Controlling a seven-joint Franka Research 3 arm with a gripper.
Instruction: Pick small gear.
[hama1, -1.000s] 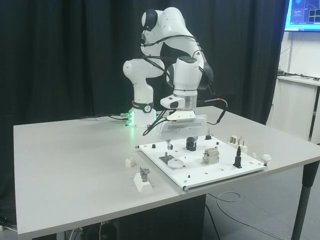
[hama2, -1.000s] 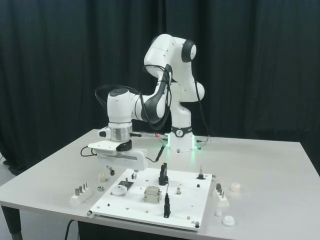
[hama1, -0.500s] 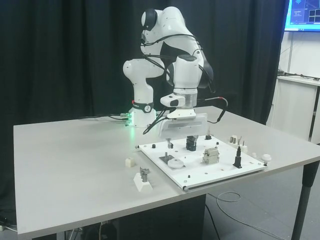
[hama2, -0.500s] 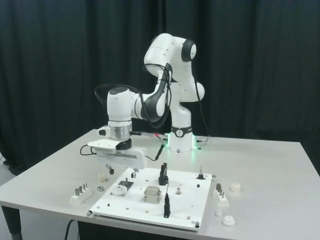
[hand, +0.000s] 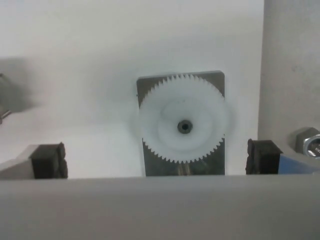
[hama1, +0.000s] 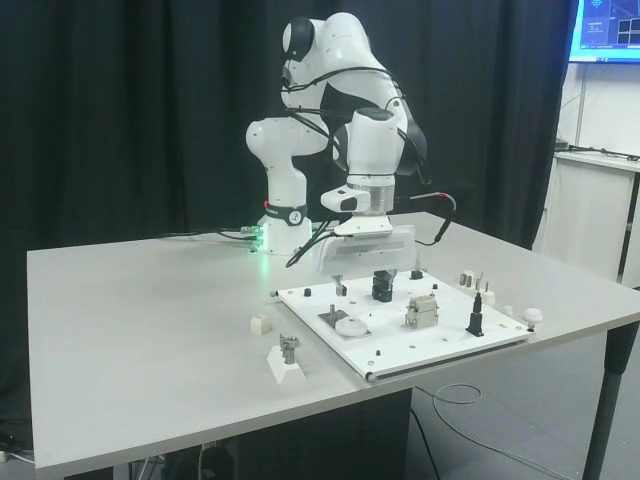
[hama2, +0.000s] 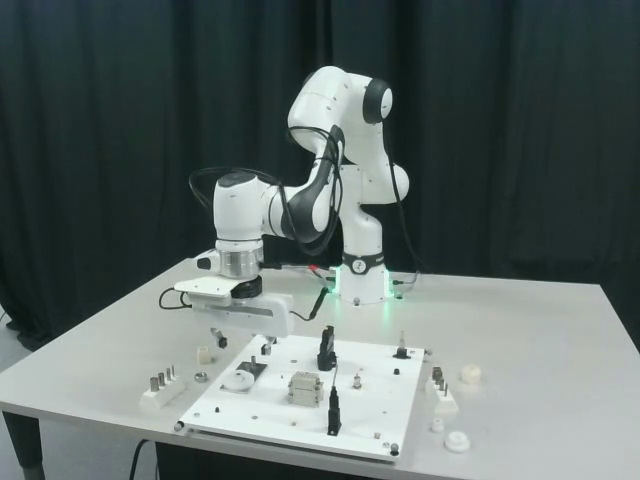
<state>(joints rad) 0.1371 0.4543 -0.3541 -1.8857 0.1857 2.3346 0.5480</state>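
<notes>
The white robot arm (hama2: 330, 150) stands at the back of the grey tabletop (hama1: 130, 310), with a green light (hama2: 338, 292) at its foot. It goes up from its base, bends over at the top, and reaches down and forward. Its wrist points straight down over the white board (hama2: 375, 410) near the front edge of the tabletop.

The gripper (hama2: 240, 340) hangs above the board and touches nothing. In the wrist view, the two black fingers (hand: 48, 161) are wide apart, one on each side, with nothing between them.

Right below the gripper lies a white gear (hand: 184, 125) with many little teeth and a dark hole in the middle. It sits flat on a dark plate (hand: 216, 80) on the board. In the room views this gear (hama2: 238, 379) is at the board's corner nearest the small stand with pegs (hama2: 160, 390). It looks like the big gear on the board, and I cannot tell which part is the small gear.

On the board there are also a black upright part (hama2: 326, 350), a grey block (hama2: 303, 387) and a black post (hama2: 333, 410). A small white cube (hama1: 259, 324) and some white round parts (hama2: 457, 441) rest on the tabletop beside the board. A metal nut (hand: 307, 141) lies just off the board's edge.
</notes>
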